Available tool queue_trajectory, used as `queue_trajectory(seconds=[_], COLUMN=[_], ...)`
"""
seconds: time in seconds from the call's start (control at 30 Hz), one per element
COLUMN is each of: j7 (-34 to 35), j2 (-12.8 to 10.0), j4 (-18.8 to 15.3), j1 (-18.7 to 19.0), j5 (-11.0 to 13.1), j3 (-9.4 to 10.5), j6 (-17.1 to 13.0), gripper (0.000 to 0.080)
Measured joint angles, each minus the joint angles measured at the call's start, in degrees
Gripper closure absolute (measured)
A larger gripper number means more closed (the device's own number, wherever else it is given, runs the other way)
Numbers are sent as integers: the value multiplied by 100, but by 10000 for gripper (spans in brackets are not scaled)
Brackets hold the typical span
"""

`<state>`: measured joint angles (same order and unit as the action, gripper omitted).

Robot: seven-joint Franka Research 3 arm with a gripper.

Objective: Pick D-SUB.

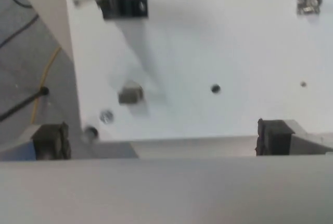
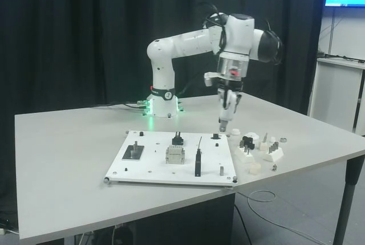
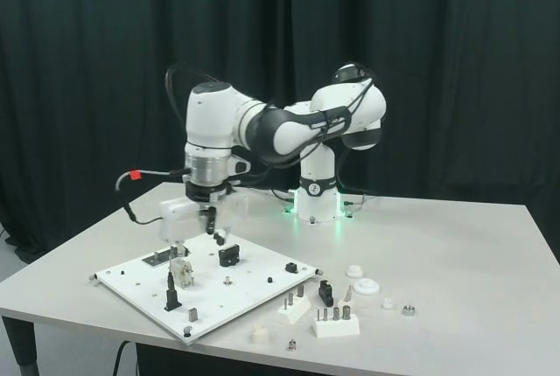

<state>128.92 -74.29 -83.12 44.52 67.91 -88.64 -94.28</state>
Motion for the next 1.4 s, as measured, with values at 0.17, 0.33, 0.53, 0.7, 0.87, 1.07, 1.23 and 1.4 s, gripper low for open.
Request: queue_trajectory(seconds=[0.17, 0.33, 0.53, 0.7, 0.87, 1.07, 1.23, 1.4], j7=[-93, -190, -353, -571, -859, -1304, -1665, -1945], j2=[0, 0, 0, 0, 4, 57, 128, 216], j4=[49, 74, 75, 74, 65, 2, -181, -463], j1=[179, 390, 656, 872, 1088, 1355, 1630, 1952], j5=[-62, -108, -193, -321, -438, -599, -682, -771], j3=[0, 12, 68, 115, 138, 154, 151, 123], j6=[103, 217, 264, 325, 483, 725, 912, 1042], gripper=[3, 3, 3, 3, 3, 3, 3, 3])
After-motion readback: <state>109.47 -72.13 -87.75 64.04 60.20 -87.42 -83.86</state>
